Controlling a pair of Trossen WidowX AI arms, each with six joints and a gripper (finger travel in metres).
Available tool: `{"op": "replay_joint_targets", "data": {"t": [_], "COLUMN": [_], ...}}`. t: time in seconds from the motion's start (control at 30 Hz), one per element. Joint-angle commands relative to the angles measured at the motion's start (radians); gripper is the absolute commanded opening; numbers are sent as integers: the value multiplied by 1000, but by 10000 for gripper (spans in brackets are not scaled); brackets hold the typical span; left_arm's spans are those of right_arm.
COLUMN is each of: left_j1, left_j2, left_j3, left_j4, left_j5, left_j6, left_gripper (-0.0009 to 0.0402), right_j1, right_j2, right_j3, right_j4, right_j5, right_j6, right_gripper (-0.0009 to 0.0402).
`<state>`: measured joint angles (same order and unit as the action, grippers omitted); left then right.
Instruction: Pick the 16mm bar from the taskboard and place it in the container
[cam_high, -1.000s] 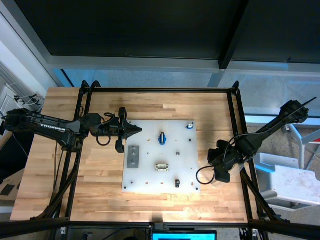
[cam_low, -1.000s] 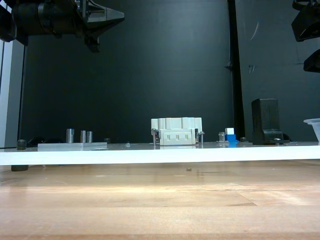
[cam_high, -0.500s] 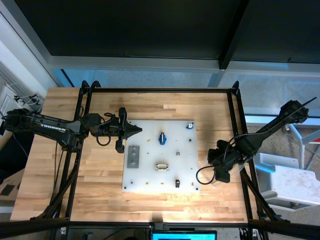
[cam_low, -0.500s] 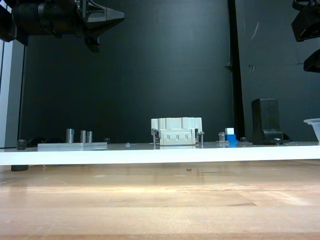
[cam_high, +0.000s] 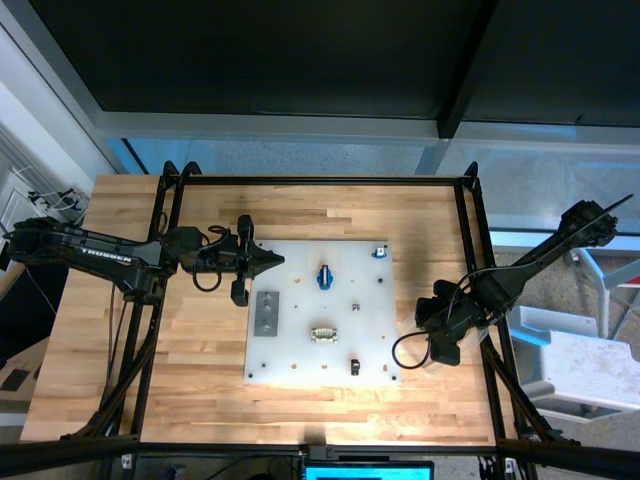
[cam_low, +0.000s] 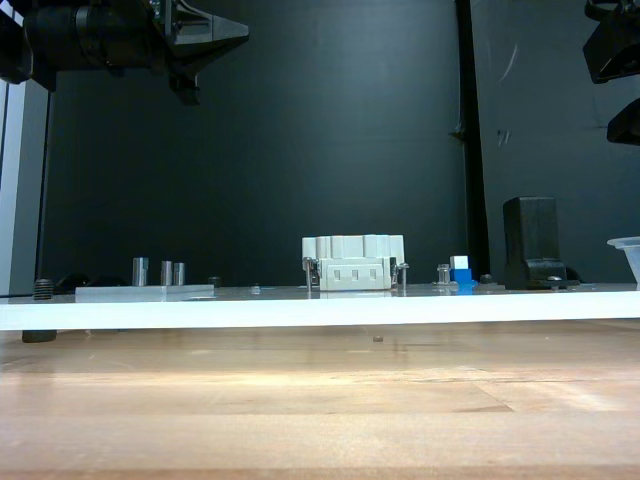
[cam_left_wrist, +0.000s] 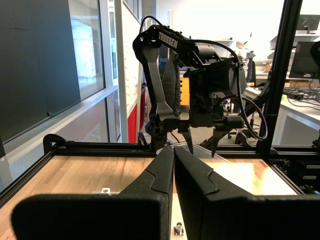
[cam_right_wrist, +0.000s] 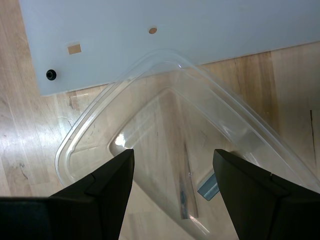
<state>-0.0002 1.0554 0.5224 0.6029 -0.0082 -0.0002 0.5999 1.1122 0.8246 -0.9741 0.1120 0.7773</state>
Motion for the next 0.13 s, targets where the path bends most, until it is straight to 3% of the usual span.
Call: {"op": "replay_joint_targets", "data": {"t": [0.03, 0.13], "left_j1": [0, 0], "left_j2": [0, 0], "left_j3": [0, 0], "left_j4": [0, 0], "left_j5": [0, 0], "left_j6": [0, 0], "left_gripper": [0, 0], "right_j1": [0, 0], "right_j2": [0, 0], "right_j3": [0, 0], "right_j4": [0, 0], "right_j5": [0, 0], "right_j6": [0, 0], "right_gripper": [220, 220]}}
